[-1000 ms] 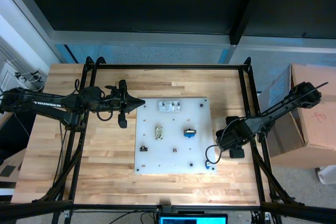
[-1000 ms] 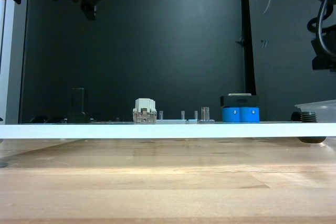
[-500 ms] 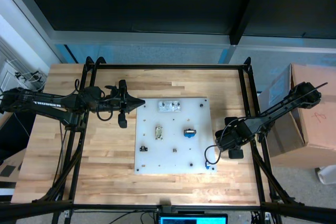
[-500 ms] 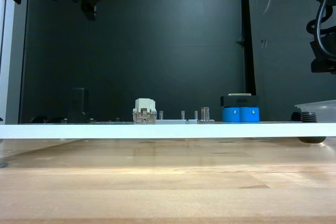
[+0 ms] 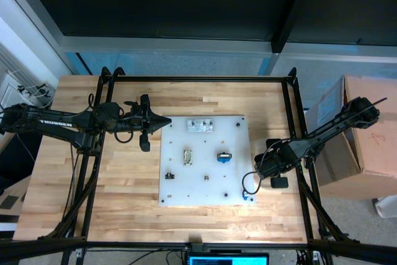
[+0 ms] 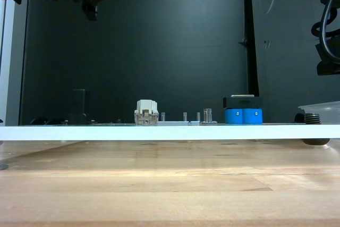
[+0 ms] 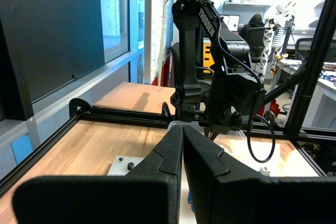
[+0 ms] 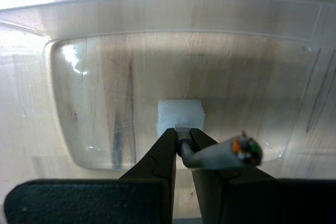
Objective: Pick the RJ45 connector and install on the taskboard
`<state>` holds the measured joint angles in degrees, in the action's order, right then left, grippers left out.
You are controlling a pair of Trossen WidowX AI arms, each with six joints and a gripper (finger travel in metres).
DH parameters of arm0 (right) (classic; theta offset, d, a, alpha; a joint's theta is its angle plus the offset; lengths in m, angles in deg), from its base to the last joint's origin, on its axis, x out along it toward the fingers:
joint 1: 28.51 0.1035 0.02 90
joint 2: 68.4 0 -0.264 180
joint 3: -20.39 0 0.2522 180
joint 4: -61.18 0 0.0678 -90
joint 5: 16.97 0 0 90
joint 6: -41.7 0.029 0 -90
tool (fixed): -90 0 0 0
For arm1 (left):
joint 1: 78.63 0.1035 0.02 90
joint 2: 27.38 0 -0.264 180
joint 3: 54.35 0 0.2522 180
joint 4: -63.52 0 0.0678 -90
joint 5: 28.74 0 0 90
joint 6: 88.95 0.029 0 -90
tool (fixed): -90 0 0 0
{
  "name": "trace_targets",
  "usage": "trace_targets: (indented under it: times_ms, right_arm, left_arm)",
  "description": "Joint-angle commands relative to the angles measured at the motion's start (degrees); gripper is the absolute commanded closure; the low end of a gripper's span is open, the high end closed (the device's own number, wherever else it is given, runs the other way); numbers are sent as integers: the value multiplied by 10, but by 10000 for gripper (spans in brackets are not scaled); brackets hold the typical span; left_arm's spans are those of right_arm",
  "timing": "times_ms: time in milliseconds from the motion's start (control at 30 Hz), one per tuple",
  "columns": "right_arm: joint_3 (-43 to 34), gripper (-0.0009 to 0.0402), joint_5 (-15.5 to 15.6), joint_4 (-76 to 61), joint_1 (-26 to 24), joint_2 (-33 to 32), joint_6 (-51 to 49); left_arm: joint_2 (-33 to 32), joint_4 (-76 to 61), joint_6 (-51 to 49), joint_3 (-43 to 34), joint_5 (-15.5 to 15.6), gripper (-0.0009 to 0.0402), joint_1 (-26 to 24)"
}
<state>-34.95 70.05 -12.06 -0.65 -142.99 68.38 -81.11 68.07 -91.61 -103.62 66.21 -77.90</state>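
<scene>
Right gripper (image 8: pixel 180 132), above the clear tray (image 8: pixel 68 103) just right of the taskboard (image 5: pixel 205 172), clamps the RJ45 connector (image 8: pixel 210 156), its cable stub slanting out sideways; left gripper (image 7: pixel 182 129), fingers together, hovers at the board's left edge.

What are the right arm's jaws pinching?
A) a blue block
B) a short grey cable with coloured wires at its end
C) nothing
B: the right gripper, over the clear tray, has its jaws shut on the RJ45 connector by its grey cable; the left gripper hangs shut beside the taskboard.
</scene>
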Motion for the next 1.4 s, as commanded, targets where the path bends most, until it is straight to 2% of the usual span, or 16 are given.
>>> trace_targets:
  times_ms: [33,300,700,800,900,1033,1200,1400]
  right_arm:
    - [0,389,0,0,0,0,1]
    - [-12,391,0,-11,0,23,3]
    - [-75,393,-7,-46,2,118,11]
    - [-83,393,-21,-46,3,129,15]
    - [-94,393,-25,-44,13,129,18]
    - [-114,393,-66,-34,50,114,45]
    - [-143,393,-96,-20,94,78,82]
    - [-168,393,-101,11,129,28,109]
  left_arm:
    - [0,0,0,0,0,393,0]
    - [0,0,0,0,0,393,0]
    - [0,0,0,0,0,393,0]
    - [0,0,0,0,0,393,0]
    - [0,0,0,0,0,393,0]
    - [0,0,0,0,0,393,0]
    - [0,0,0,0,0,393,0]
    - [0,0,0,0,0,393,0]
